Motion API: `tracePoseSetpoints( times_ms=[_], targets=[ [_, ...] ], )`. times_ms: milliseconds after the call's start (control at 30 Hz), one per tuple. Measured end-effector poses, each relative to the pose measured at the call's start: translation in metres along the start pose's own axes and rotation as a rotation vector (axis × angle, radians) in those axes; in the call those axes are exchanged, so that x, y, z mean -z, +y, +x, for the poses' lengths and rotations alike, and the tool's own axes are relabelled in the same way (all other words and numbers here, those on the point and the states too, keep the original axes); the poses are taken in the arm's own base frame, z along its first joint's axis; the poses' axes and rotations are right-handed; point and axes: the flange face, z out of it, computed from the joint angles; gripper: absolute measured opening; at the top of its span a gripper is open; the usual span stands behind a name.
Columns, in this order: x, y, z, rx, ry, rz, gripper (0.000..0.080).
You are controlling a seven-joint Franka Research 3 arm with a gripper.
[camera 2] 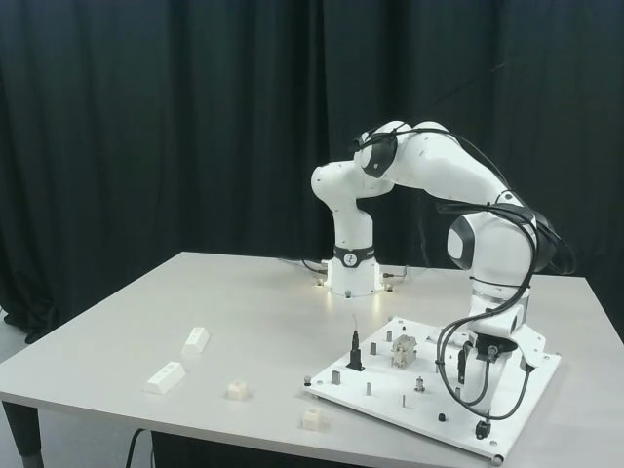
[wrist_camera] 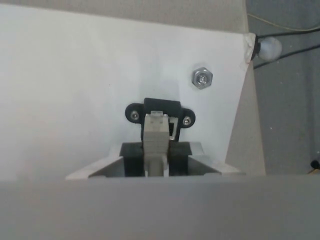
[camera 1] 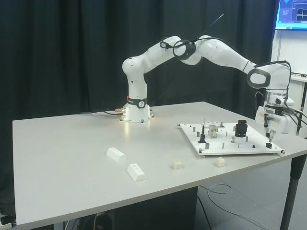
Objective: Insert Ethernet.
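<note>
Jaws: clamped on the grey-white Ethernet plug, so you steer its nose | Plug: tip at the black flanged socket on the white board, seemingly not fully seated | Board: near the grey worktop edge.

The arm is white with a black band near its base. The table is grey. The board is white. The socket on it is black, and the plug is a pale grey. The nut is shiny grey. The small blocks are white. The curtain is black.
</note>
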Motion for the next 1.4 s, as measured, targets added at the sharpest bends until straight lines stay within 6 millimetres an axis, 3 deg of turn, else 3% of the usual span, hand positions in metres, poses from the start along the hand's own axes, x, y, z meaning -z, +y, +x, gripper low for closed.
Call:
tracePoseSetpoints(
  times_ms=[1400],
  targets=[
    [-0.004, 0.0084, -0.0014, -0.011, -0.01, -0.022, 0.0097]
  ],
)
